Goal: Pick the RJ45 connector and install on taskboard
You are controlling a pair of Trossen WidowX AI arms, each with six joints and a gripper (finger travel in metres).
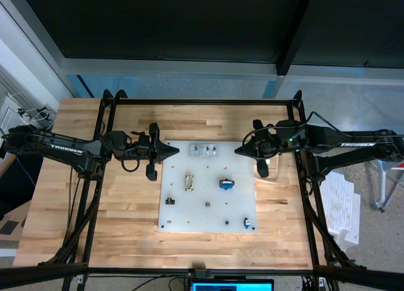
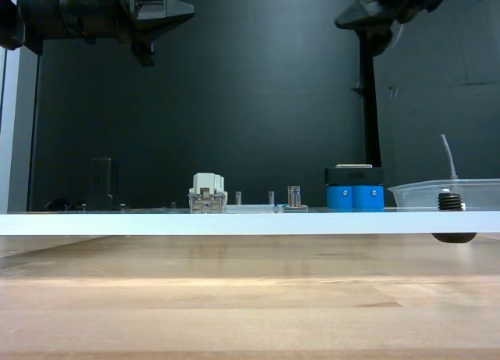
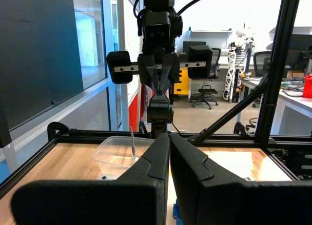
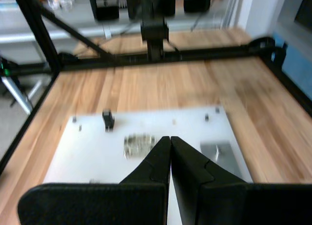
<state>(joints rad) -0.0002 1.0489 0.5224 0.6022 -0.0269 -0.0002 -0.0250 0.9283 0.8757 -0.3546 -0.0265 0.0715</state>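
The wooden table (image 1: 126, 228) carries the white taskboard (image 1: 196, 218) at its middle. Both arms hang high above it — the left gripper (image 1: 177, 151) over the board's far-left corner, the right gripper (image 1: 237, 151) over its far-right part, each with fingers pressed together. Just right of the board, a clear tub (image 2: 414, 194) holds an upright grey cable (image 2: 448, 157).

Looking like a robotics lab: showing a wooden bench (image 1: 126, 196) caged in a black extrusion frame (image 1: 202, 102), hanging the left end effector (image 1: 175, 151) and right end effector (image 1: 238, 151) over the bench, opening beyond the bench onto office chairs (image 3: 207, 91), desks (image 3: 292, 95) and glass partitions (image 3: 90, 44).
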